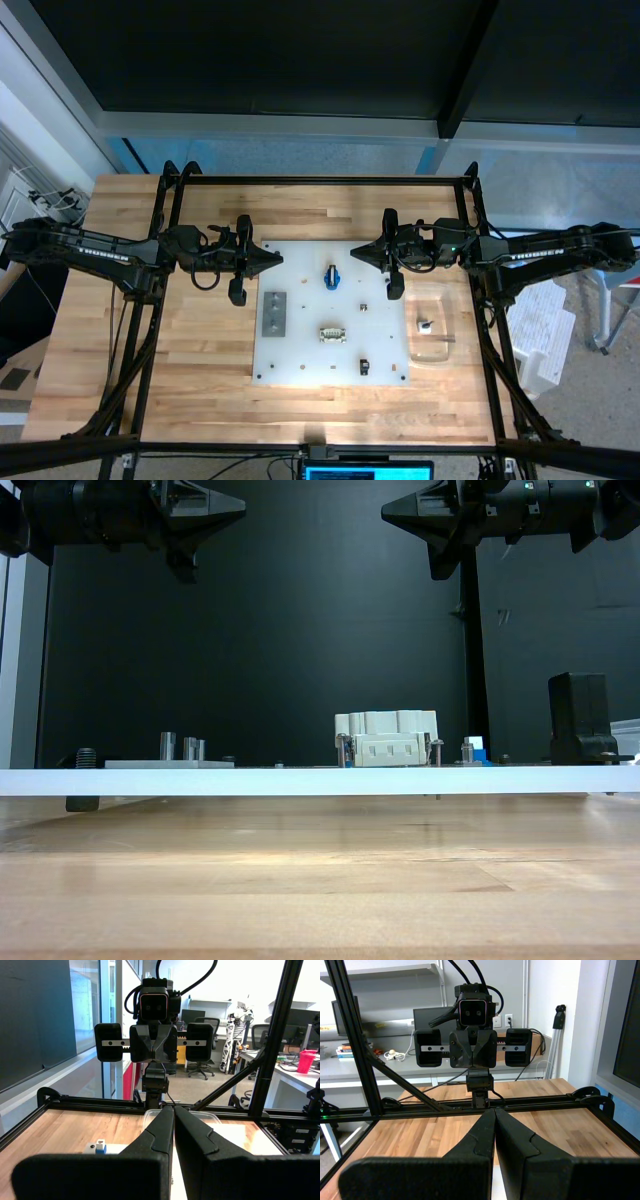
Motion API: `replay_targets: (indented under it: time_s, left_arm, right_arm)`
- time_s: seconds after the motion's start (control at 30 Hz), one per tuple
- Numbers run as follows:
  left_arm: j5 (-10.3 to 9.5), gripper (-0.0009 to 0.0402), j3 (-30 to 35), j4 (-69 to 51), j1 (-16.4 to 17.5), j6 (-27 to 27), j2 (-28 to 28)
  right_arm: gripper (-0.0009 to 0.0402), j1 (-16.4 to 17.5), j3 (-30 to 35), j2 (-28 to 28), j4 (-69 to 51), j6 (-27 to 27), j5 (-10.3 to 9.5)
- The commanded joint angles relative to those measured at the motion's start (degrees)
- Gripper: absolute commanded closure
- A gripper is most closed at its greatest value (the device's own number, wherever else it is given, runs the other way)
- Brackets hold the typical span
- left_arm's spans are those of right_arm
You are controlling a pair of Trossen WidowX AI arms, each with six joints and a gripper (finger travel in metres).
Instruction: Pick the USB connector and install on taskboard
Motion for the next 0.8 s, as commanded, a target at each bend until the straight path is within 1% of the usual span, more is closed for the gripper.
replay_targets:
  time_s: [0.03, 0.53, 0.57, 0.63, 0.67, 0.8]
  left_arm:
    - [0.0, 0.0393, -0.02, 0.02, 0.02, 0.02, 0.02]
    - [0.0, 0.0393, -0.02, 0.02, 0.02, 0.02, 0.0]
    - [0.0, 0.0393, -0.02, 0.02, 0.02, 0.02, 0.02]
    - [0.0, 0.0393, -0.02, 0.02, 0.02, 0.02, 0.02]
    - [0.0, 0.0393, -0.02, 0.02, 0.02, 0.02, 0.02]
    - [0.0, 0.0393, -0.02, 0.02, 0.02, 0.02, 0.02]
  right_arm:
    - [0.0393, 0.02, 0.0, 0.02, 0.0, 0.0, 0.02]
    - [0.0393, 0.02, 0.02, 0.02, 0.11, 0.04, 0.02]
    - [0.0393, 0.02, 0.02, 0.0, -0.17, 0.2, -0.48]
    - [0.0393, 0.02, 0.07, -0.42, -0.68, 0.07, -2.21]
    - [0.0393, 0.04, 0.31, -0.55, -1.7, 0.13, -2.12]
    - [0.0393, 0.07, 2.34, -2.93, -12.33, 0.04, -1.88]
